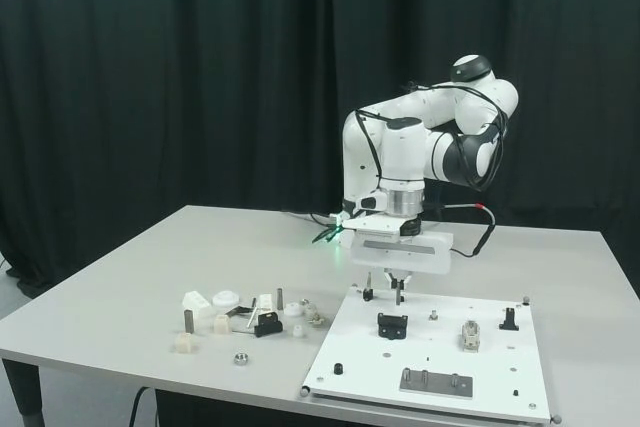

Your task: Place square peg 2.

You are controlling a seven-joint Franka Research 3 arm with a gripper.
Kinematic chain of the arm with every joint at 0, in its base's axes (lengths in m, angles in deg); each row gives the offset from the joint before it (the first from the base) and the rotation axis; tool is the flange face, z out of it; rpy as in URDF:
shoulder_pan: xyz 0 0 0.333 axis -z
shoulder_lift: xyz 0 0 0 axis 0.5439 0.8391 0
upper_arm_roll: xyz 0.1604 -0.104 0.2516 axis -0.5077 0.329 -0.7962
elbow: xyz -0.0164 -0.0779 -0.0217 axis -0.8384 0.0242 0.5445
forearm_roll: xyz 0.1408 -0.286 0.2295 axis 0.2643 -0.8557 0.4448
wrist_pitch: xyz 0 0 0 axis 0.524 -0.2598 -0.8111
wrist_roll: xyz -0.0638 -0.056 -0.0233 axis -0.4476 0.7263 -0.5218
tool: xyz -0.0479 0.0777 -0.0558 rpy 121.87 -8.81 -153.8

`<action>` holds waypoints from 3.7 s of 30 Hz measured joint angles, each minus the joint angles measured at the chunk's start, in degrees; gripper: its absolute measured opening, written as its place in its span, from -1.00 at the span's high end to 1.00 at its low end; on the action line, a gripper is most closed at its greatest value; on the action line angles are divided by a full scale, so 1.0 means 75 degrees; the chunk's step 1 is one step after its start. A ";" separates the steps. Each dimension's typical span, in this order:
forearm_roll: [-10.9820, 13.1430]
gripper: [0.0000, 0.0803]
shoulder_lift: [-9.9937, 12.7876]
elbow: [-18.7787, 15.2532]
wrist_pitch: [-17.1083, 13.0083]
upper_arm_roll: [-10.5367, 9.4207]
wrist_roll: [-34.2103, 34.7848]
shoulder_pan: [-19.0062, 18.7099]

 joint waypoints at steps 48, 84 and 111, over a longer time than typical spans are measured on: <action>-0.0797 0.82 0.0017 0.0043 -0.1040 0.0114 -0.2972 0.3046; 0.0548 0.82 0.0538 0.0465 -0.1048 -0.0431 -0.5870 0.6175; 0.0703 0.82 0.0659 0.3476 -0.0371 -0.1010 -0.5677 0.8887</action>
